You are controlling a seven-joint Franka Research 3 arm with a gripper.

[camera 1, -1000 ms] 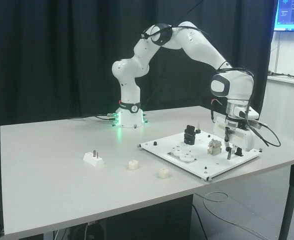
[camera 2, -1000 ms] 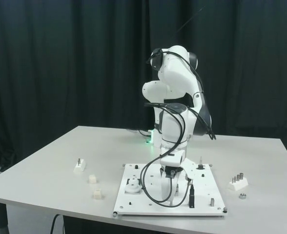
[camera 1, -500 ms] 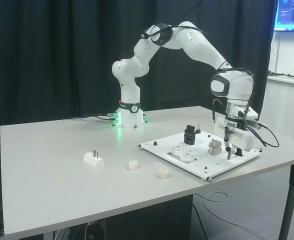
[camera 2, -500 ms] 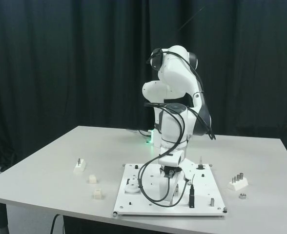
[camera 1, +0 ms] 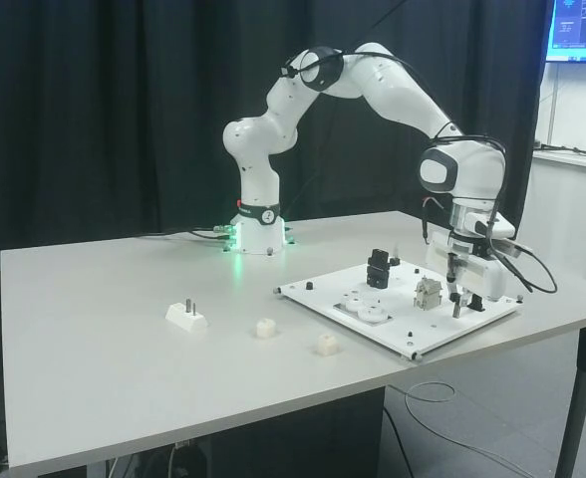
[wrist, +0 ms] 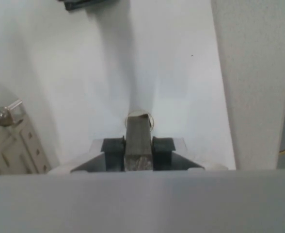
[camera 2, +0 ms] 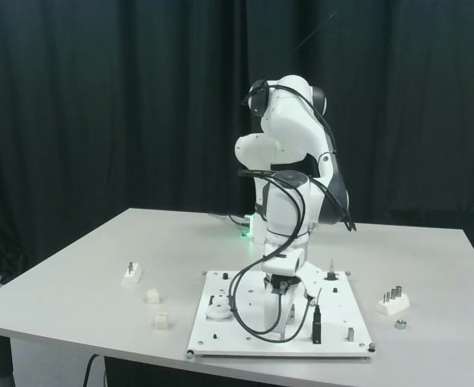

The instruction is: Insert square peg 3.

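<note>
My gripper (wrist: 137, 148) is shut on a grey square peg (wrist: 137, 136), which stands upright between the two black fingers (wrist: 112, 147). The peg's lower end sits at a small round hole on the white board (wrist: 84, 87); I cannot see whether it has entered. From the first room view, the gripper (camera 1: 455, 289) points straight down over the near right part of the board (camera 1: 323, 299), and the peg (camera 1: 456, 307) reaches the board's surface. In the second room view the gripper (camera 2: 279, 294) is partly hidden by cables above the board (camera 2: 221, 339).
The board carries a black fixture (camera 1: 378, 267), a small grey-white assembly (camera 1: 429, 292) and white round gears (camera 1: 373, 311). A white peg holder (camera 1: 187, 315) and two small white blocks (camera 1: 264, 328) lie on the grey table. Another holder with pegs (camera 2: 392, 301) stands beside the board.
The wrist and its cable loop have shifted slightly over the board since the earliest frame. The peg stays held in the fingers.
</note>
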